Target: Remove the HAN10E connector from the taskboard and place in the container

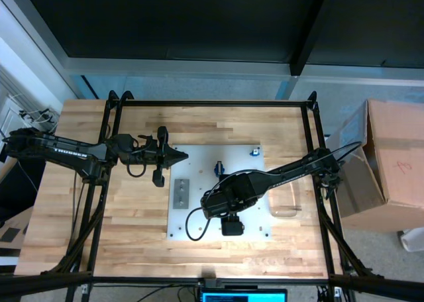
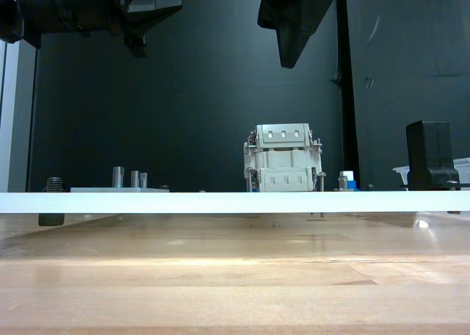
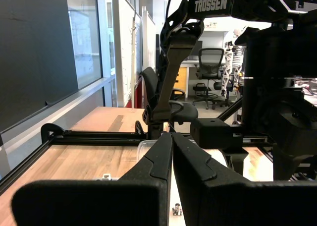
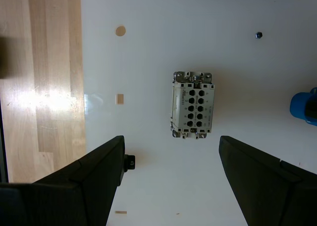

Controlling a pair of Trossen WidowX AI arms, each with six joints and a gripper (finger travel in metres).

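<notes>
The HAN10E connector (image 4: 192, 105) stands upright on the white taskboard (image 4: 148, 62), untouched by either arm. From above it is a pale grey rectangular block. Its face carries ten dark contact holes in two rows of five, and there are small metal screws and clips at both short ends. In the low view the connector (image 2: 284, 159) shows as two stacked tiers: a narrower upper part with three slots over a wider base, with thin metal pins at its sides. Whether it sits fully down in its seat cannot be told.

The right gripper (image 4: 171, 141) hangs above the board with its jaws spread wide. The connector lies just beyond its fingertips rather than between them, and in the low view the right gripper (image 2: 294, 26) is well above the part.

The left gripper (image 1: 175, 155) is over the far left edge of the board, held high, its fingers (image 3: 163, 156) pressed together on nothing.

A clear container (image 1: 288, 199) rests on the table just beside the board's right edge. A small blue part (image 4: 304, 106) sits on the board near the connector.
</notes>
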